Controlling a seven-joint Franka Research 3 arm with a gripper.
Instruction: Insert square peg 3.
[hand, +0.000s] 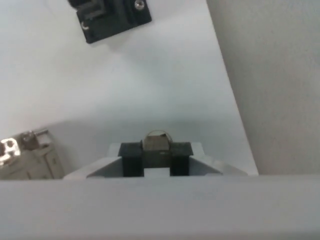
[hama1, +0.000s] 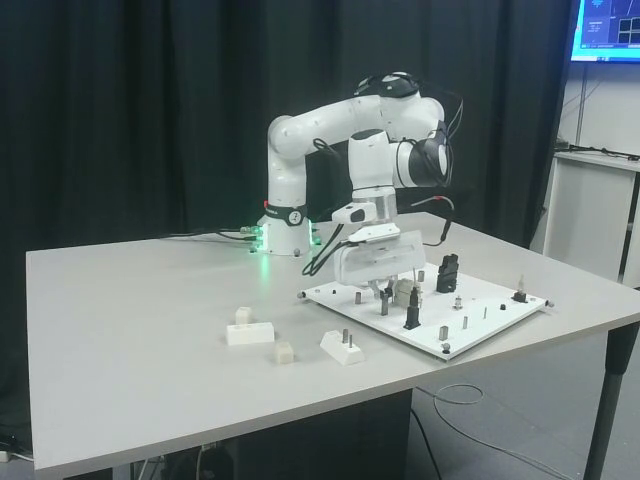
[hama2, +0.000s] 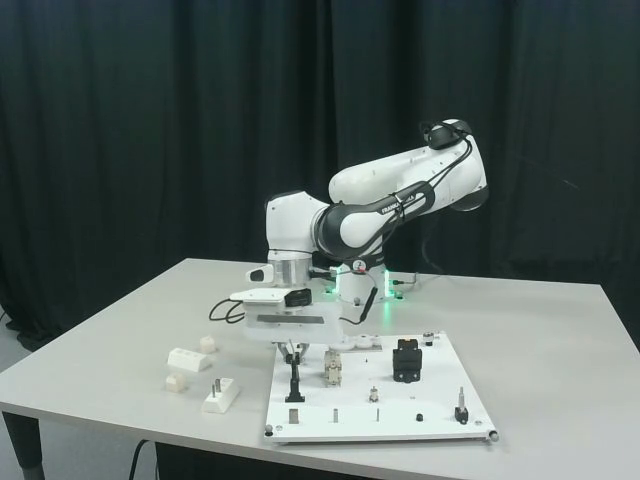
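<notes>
In the wrist view my gripper (hand: 156, 159) is shut on a small grey square peg (hand: 156, 142), which shows between the two black fingers (hand: 131, 160) just over the white board (hand: 165, 85). In the first room view the gripper (hama1: 383, 293) hangs low over the near-left part of the board (hama1: 480, 325); the peg is hidden there. From the second room view the gripper (hama2: 292, 352) is at the board's (hama2: 390, 420) far left corner. Whether the peg touches the board I cannot tell.
A black fixture (hand: 112, 17) (hama1: 447, 272) (hama2: 406, 360) and a metal part (hand: 20, 150) (hama2: 332, 368) stand on the board, with a black upright (hama1: 410, 315) (hama2: 294, 385) and several small pins. White blocks (hama1: 250, 330) (hama2: 188, 358) lie on the grey table beside the board.
</notes>
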